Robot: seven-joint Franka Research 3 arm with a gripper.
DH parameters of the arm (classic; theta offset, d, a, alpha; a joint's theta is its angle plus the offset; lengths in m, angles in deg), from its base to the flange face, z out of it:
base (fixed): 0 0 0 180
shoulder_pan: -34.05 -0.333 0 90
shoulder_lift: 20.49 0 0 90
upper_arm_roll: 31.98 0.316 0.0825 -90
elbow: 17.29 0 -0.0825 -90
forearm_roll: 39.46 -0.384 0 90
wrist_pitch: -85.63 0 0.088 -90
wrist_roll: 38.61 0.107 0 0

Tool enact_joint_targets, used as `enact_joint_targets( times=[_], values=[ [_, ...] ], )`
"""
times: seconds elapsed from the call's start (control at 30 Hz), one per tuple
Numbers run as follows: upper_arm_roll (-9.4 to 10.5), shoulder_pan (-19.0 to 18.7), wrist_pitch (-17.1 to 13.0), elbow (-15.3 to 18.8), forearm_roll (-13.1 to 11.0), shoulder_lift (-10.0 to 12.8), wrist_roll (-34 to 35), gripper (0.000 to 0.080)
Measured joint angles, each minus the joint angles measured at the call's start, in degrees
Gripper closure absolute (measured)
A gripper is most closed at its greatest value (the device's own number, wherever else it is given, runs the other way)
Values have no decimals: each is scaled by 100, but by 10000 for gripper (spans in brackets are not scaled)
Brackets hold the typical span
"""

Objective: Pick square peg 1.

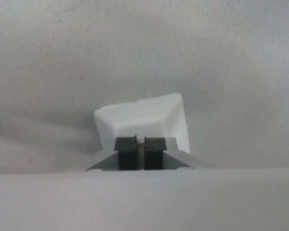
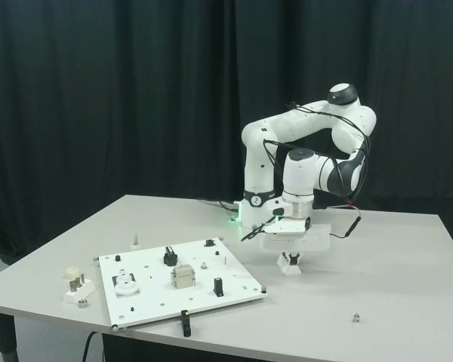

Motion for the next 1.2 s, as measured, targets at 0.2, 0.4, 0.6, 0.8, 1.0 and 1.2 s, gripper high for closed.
enact_joint_targets(
  times=[0.2,0.4,0.6,0.8,1.0,1.2],
  values=[
    [0,24,-37,-38,-98,0,0,775],
    [-6,71,-117,-103,-117,0,0,775],
    [-78,118,-175,-170,-115,0,0,776],
    [-225,138,-181,-217,-86,0,0,776],
    [-415,138,-161,-261,27,-1,0,777],
    [-650,139,-11,-335,232,-4,0,777]
  ],
)
